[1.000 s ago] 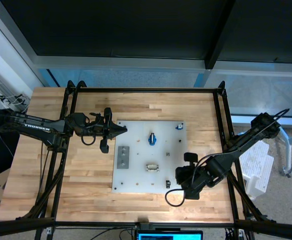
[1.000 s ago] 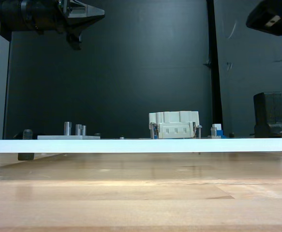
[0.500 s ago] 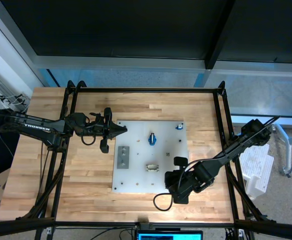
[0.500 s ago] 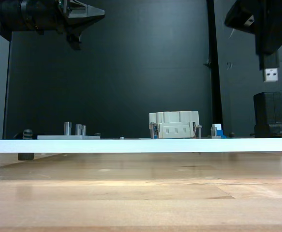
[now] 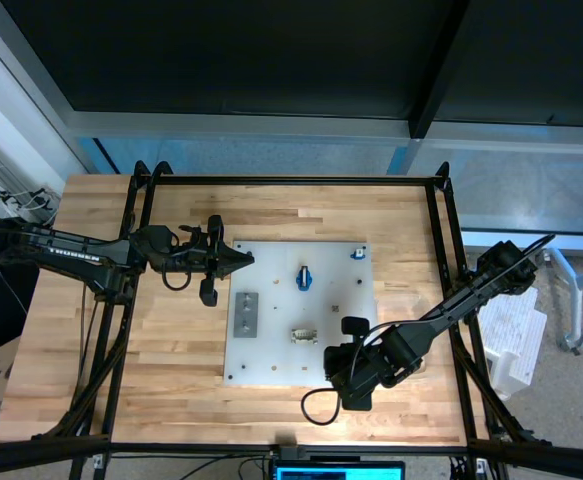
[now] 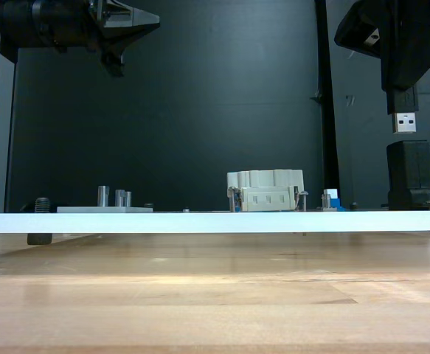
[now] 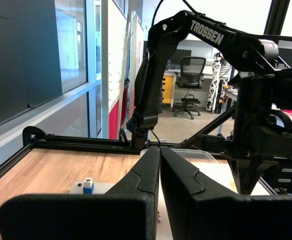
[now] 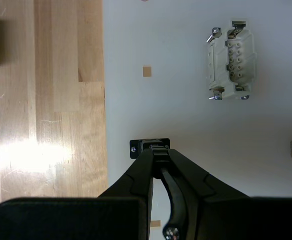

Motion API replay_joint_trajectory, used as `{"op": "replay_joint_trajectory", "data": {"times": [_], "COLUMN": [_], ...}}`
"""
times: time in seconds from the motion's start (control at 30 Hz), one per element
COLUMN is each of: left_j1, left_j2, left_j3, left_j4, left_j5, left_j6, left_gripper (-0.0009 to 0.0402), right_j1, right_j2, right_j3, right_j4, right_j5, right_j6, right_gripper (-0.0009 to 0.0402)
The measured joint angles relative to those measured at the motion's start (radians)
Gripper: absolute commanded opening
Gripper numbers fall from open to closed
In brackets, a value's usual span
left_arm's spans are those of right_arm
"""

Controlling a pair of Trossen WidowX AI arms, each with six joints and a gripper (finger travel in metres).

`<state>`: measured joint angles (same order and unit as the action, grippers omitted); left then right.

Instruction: Pick the USB connector and install on taskboard

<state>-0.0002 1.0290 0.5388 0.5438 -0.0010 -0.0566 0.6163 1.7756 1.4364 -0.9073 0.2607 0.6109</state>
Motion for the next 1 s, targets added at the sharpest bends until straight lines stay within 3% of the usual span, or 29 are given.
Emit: {"op": "replay_joint_trajectory", "data": {"times": [1.0], "left_j1": [0.0], "left_j2": [0.0], "left_j3": [0.0], "left_j4": [0.0], "left_j5": [0.0], "left_j6": [0.0], "left_gripper": [0.0], "right_j1": [-0.001], "right_j2": [0.0], "right_j3": [-0.022], "right_j4": [0.023], "right_j5": [0.0], "right_j6": [-0.019], "right_gripper": [0.0]}}
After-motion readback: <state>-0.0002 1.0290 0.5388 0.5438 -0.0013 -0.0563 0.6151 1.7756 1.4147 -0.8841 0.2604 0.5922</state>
